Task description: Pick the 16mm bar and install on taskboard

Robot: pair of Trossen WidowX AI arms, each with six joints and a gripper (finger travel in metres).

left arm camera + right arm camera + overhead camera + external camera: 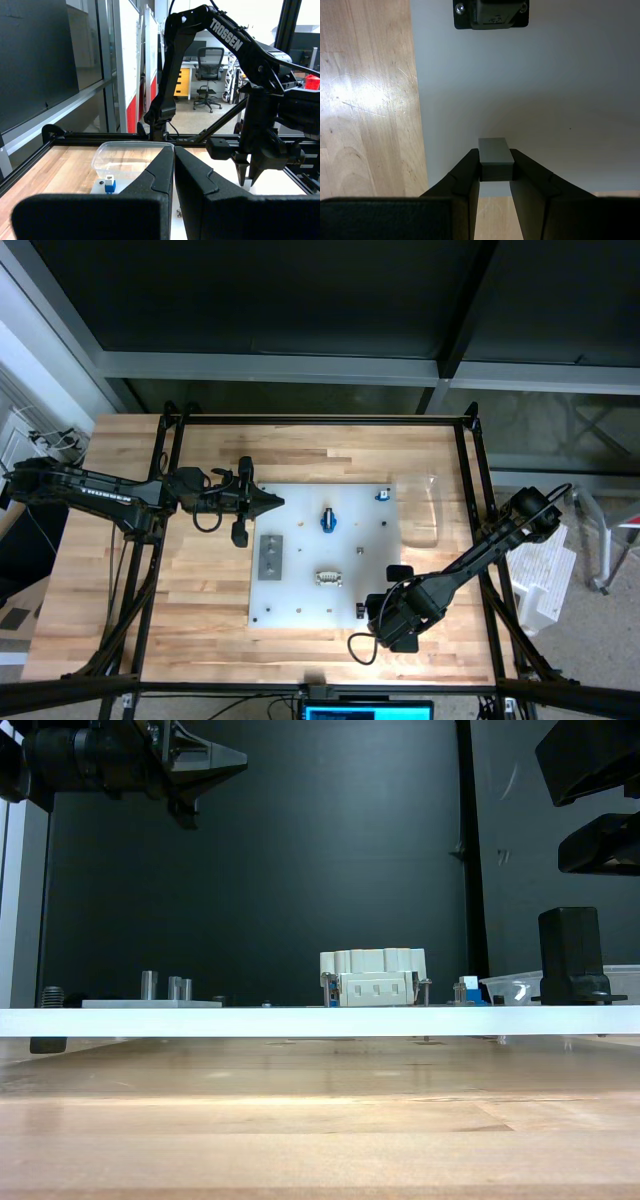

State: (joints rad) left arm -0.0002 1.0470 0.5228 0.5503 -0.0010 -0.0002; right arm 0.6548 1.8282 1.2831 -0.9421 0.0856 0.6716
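The 16mm bar (496, 156) is a short grey metal piece, seen end-on in the right wrist view. My right gripper (495, 167) is shut on it, one finger on each side. The bar hangs over the near right corner of the white taskboard (545, 90), with wood beside it. From above, the right gripper (385, 615) is at that corner of the taskboard (300, 590). My left gripper (268, 502) hovers at the board's far left edge, pointing right. Its fingers (160, 172) are shut with nothing between them.
On the board are a grey metal block (271, 555), a blue knob (328, 520), a white connector (328, 578) and a black connector (491, 14) ahead of the bar. A clear plastic tray (420, 508) lies past the board's far right corner. Black frame rails border the table.
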